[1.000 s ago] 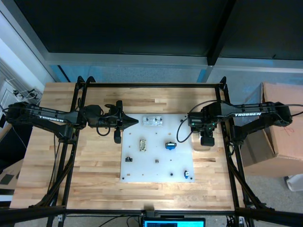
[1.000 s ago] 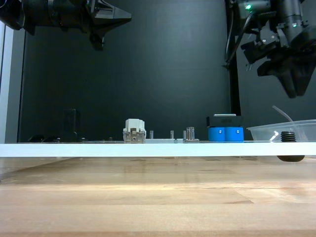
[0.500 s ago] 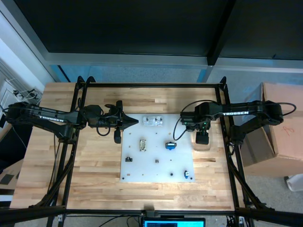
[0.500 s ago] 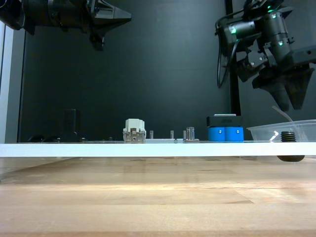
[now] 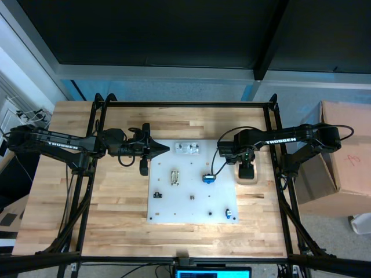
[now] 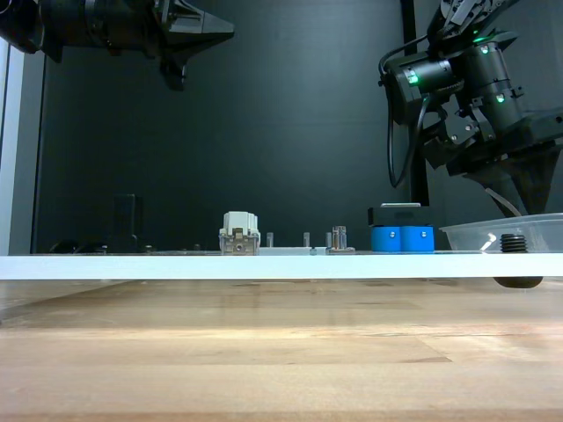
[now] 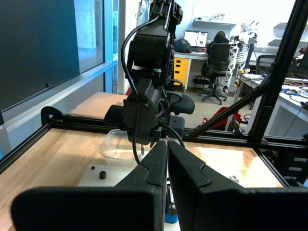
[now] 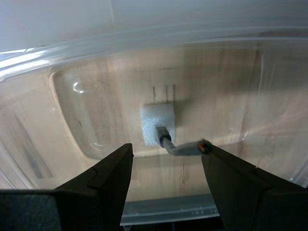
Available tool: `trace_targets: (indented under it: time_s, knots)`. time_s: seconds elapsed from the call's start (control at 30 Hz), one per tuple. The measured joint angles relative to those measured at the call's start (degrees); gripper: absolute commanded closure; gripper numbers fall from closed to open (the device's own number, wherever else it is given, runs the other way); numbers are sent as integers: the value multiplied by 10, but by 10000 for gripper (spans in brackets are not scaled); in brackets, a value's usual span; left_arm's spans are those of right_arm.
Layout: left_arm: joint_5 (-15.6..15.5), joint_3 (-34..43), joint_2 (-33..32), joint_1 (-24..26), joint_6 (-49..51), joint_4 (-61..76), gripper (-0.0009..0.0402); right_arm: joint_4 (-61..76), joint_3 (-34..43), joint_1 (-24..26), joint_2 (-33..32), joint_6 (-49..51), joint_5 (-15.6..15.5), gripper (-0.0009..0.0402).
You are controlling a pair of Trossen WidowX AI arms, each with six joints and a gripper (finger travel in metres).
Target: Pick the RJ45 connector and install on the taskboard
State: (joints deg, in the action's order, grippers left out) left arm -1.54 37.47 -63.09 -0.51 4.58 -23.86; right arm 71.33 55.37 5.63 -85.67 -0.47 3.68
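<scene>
RJ45 connector [image 8: 158,124] free in tray [image 8: 72,96] | right gripper [image 5: 246,172] spread above | left gripper [image 7: 167,149] closed, beside taskboard [image 5: 174,202]

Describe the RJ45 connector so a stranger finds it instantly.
Right of the white task board, a clear tray sits under the open right gripper; the left gripper hangs shut at the board's far-left corner. In the tray the RJ45 connector lies free: a pale plug trailing a grey cable stub.
</scene>
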Motion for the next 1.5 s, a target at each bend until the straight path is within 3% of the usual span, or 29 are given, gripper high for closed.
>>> trace_targets:
  time_s: [0.6,1.2,1.5]
  knots:
    - [0,0,0,0,0,0,393,-56,-37,3,-28,17,0,242]
    - [0,0,0,0,0,0,393,-48,-37,4,-29,26,-1,397]
    - [0,0,0,0,0,0,392,-44,-37,4,-4,26,-1,392]
